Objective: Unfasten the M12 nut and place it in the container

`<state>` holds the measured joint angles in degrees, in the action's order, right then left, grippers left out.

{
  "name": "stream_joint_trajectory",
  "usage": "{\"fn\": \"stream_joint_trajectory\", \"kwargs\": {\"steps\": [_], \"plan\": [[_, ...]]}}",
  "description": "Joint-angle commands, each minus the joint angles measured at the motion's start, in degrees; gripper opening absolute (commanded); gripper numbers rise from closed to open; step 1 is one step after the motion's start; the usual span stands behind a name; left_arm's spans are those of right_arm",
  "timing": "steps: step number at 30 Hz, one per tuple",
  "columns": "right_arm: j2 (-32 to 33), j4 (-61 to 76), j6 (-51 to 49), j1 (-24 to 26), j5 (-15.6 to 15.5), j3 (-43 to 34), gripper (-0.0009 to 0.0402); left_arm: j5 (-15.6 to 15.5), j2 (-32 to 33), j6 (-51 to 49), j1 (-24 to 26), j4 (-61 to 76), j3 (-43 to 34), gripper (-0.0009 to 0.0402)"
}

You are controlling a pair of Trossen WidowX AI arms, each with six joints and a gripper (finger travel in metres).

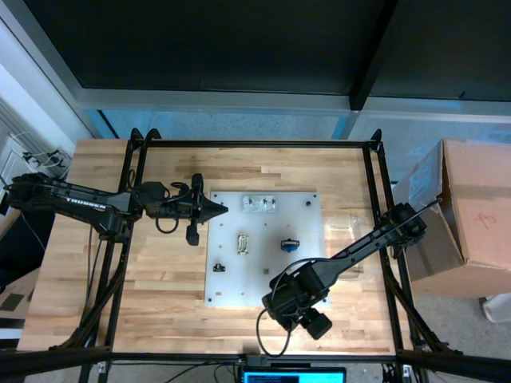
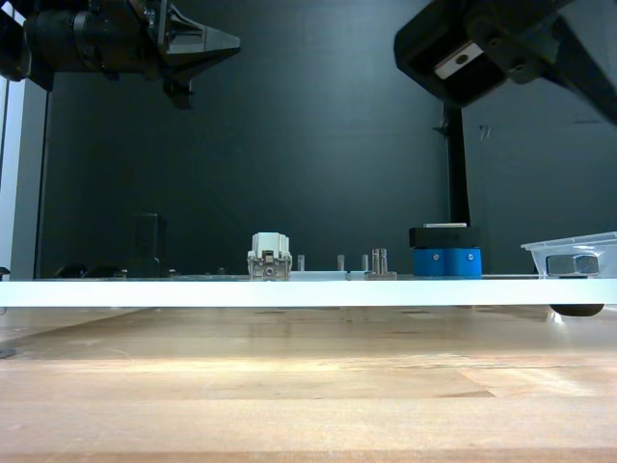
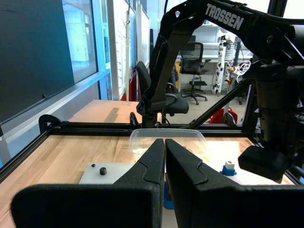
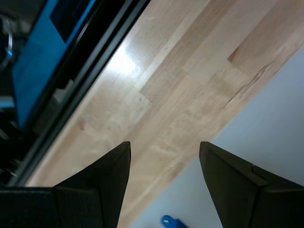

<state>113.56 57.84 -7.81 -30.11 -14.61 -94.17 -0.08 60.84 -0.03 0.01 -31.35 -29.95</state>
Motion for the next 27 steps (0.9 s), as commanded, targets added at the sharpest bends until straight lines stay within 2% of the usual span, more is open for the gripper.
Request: {"fn": "stream_joint_trajectory", "kwargs": {"steps": [1,5,13,21,25,27], "plan": [[0.0,0.0,-1.1,0.4,0.0,0.0,0.0201,0.0,0.0,0.0,0.0,0.0,0.0,0.0000],[0.0,0.0,-0.9,0.5,0.0,0.1,0.0201,0.0,0.0,0.0,0.0,0.0,0.0,0.0000],[-0.2,1.7,7.3,0.7,0.7,0.5,0.0200,0.0,0.0,0.0,0.0,0.0,0.0,0.0000],[-3.0,2.6,20.7,0.2,7.9,4.0,0.0192,0.0,0.0,0.0,0.0,0.0,0.0,0.0000],[-3.4,2.7,27.8,-0.8,12.5,5.6,0.0162,0.0,0.0,0.0,0.0,0.0,0.0,0.0000],[-3.5,2.2,32.1,-1.3,13.7,6.3,0.0138,0.0,0.0,0.0,0.0,0.0,0.0,0.0000]]}}
